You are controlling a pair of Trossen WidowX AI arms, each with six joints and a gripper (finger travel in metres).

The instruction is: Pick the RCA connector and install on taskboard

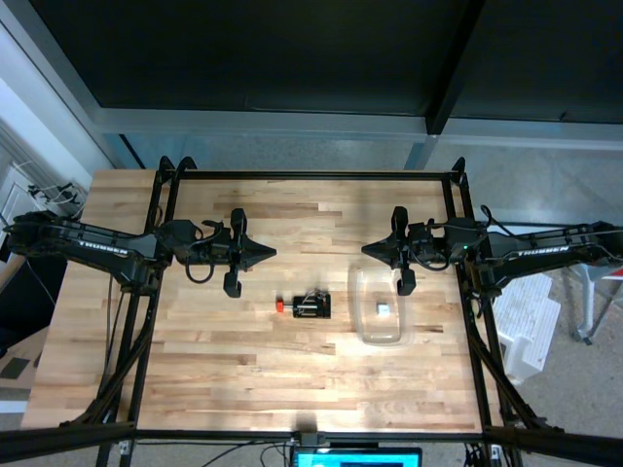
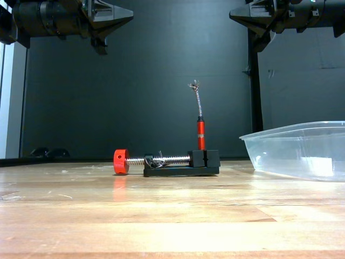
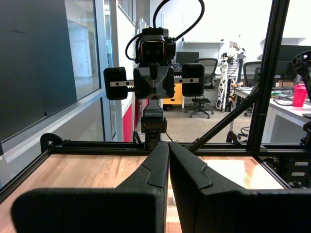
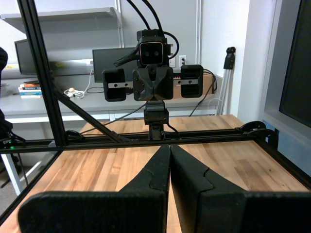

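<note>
The taskboard (image 1: 311, 306) is a small black block at the table's middle, with a red-orange tab (image 2: 121, 161) at its left end and a thin red post with a springy wire (image 2: 200, 132) rising from it. I cannot make out the RCA connector in any view. My left gripper (image 1: 271, 253) hangs high above the table, left of and beyond the taskboard, shut and holding nothing (image 3: 168, 144). Facing it from the right, my right gripper (image 1: 367, 250) is also shut and holding nothing (image 4: 170, 145), well above the table.
A clear plastic tray (image 1: 364, 329) lies right of the taskboard, below the right gripper, with a small pale square piece (image 1: 384, 308) inside. A black frame (image 1: 311, 176) runs around the wooden table. A laptop edge (image 1: 356, 455) shows at the near side.
</note>
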